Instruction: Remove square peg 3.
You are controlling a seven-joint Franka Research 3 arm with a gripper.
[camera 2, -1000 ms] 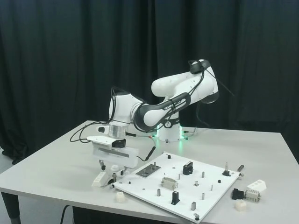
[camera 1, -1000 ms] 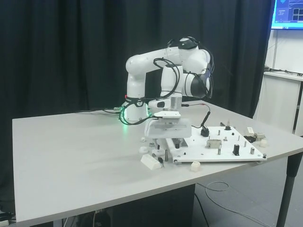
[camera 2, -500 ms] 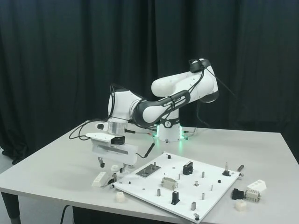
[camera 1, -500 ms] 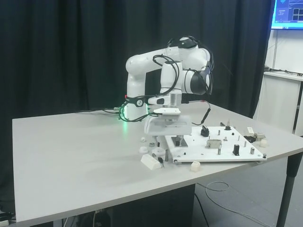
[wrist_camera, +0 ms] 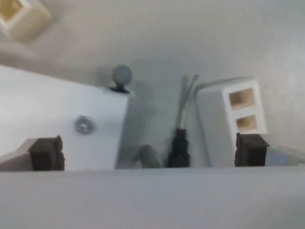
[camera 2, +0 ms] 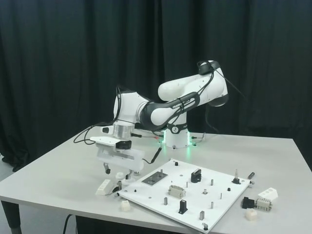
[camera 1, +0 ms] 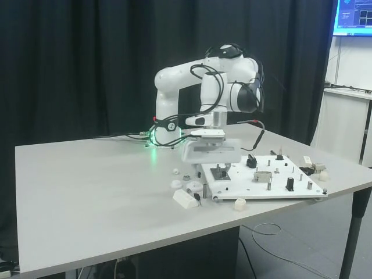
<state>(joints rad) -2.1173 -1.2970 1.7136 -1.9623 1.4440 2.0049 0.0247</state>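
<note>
I see small white block [camera 2: 125, 206] nearest, at board edge | white board [camera 2: 187, 195] on grey surface [camera 1: 87, 186] | jaws [camera 2: 118, 170] hover over board's corner, fingers [wrist_camera: 46, 153] spread wide, holding nothing | two-socket white connector [wrist_camera: 236, 114] beside black cable plug [wrist_camera: 178, 150] | square peg 3: cannot tell which it is.

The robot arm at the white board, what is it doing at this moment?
The white arm holds its gripper above the near corner of the white board, over the loose small parts on the grey table. The fingers are apart and hold nothing; between them lie a black plug and a white two-hole block. No peg is being gripped now.
</note>
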